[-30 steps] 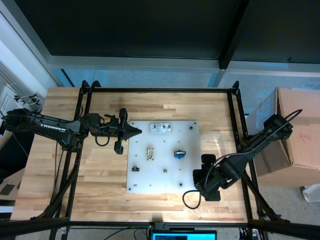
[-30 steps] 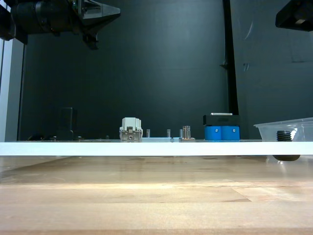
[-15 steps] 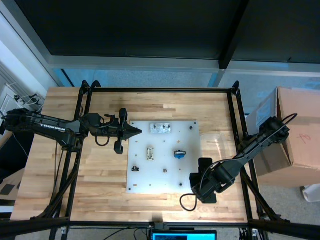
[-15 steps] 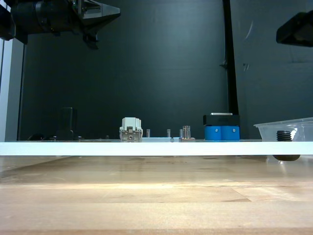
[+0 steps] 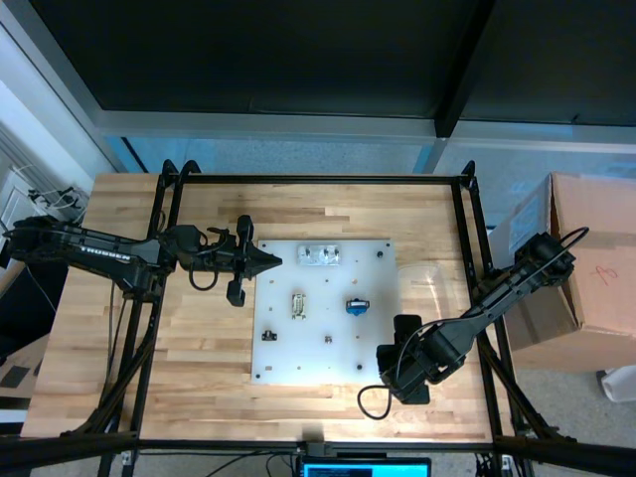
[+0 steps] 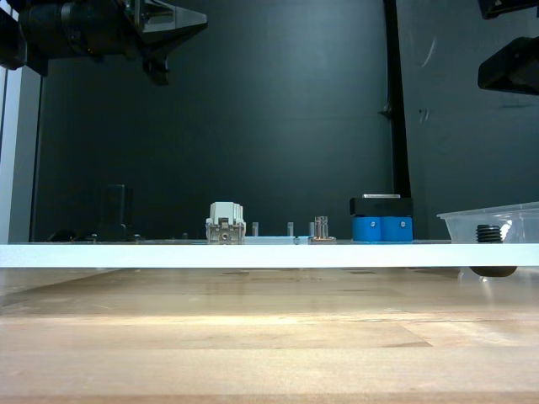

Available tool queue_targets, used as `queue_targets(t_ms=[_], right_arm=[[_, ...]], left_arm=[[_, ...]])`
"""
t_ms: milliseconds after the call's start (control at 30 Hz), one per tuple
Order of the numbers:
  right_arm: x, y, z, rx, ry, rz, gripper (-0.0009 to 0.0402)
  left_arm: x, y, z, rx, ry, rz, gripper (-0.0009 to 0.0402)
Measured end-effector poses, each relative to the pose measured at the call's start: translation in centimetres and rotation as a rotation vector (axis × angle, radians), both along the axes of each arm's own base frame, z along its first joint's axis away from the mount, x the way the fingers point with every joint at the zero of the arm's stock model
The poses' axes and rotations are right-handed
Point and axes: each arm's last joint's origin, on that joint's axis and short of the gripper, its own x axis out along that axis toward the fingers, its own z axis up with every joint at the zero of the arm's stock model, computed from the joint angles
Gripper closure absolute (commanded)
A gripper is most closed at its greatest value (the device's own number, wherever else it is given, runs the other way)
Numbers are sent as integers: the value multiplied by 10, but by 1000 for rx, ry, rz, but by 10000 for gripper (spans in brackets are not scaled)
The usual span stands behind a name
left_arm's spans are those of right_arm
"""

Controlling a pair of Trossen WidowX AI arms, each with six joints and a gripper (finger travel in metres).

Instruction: Remove the RJ45 connector from the taskboard and place in the container

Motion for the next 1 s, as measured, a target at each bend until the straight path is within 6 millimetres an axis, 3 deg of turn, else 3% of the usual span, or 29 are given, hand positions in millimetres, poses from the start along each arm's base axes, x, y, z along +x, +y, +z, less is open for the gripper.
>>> queue_targets(t_ms=[433,1000], right_arm=[[-1,-1,-10,3,-3,0,186],[-3,-3,-15,-8,11,0,375]], left_arm=[[0,0,0,0,0,0,393],[0,0,0,0,0,0,393]])
